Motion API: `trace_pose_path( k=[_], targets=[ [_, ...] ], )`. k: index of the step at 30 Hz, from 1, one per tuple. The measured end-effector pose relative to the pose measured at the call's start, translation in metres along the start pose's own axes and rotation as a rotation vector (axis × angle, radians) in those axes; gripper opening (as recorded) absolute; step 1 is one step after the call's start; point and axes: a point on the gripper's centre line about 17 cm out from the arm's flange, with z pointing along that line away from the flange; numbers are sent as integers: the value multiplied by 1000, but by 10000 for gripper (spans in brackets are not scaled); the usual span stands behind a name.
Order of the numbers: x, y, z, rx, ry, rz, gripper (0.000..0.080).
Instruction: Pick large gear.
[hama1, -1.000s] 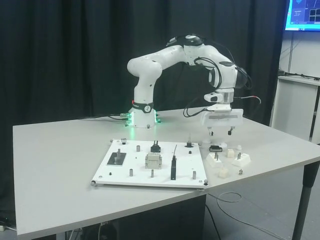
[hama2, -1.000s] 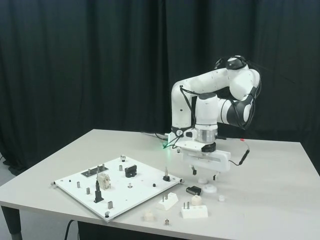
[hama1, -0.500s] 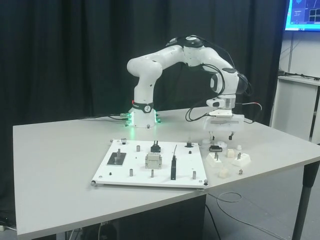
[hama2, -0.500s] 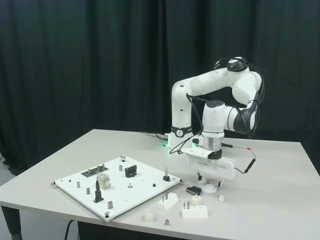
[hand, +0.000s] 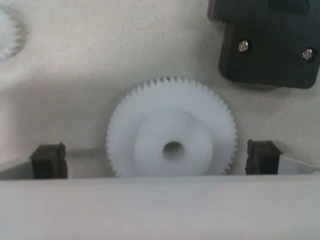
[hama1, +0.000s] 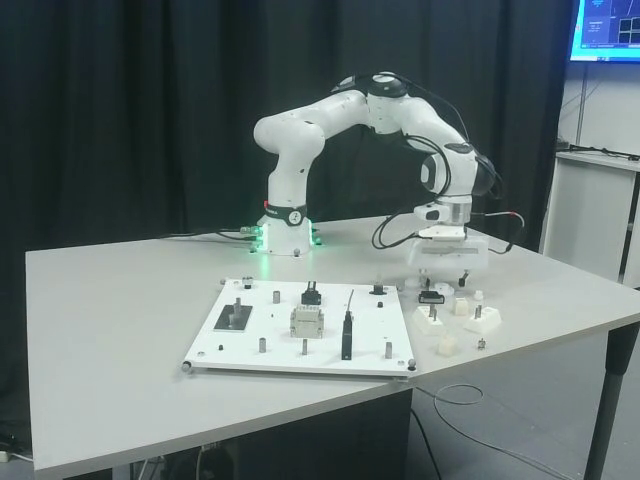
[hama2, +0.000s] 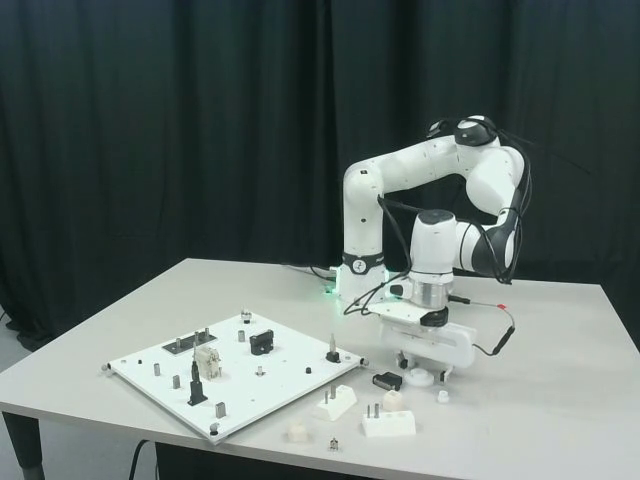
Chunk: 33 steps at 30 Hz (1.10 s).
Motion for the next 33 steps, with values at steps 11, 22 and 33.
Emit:
trace_pose_path(
  k=[11, 22, 33],
  targets=[
    [5, 2, 5, 10, 6, 44, 800],
    [9, 1, 12, 32, -2, 71, 800],
    [11, 2, 14, 32, 0, 52, 599]
  ],
)
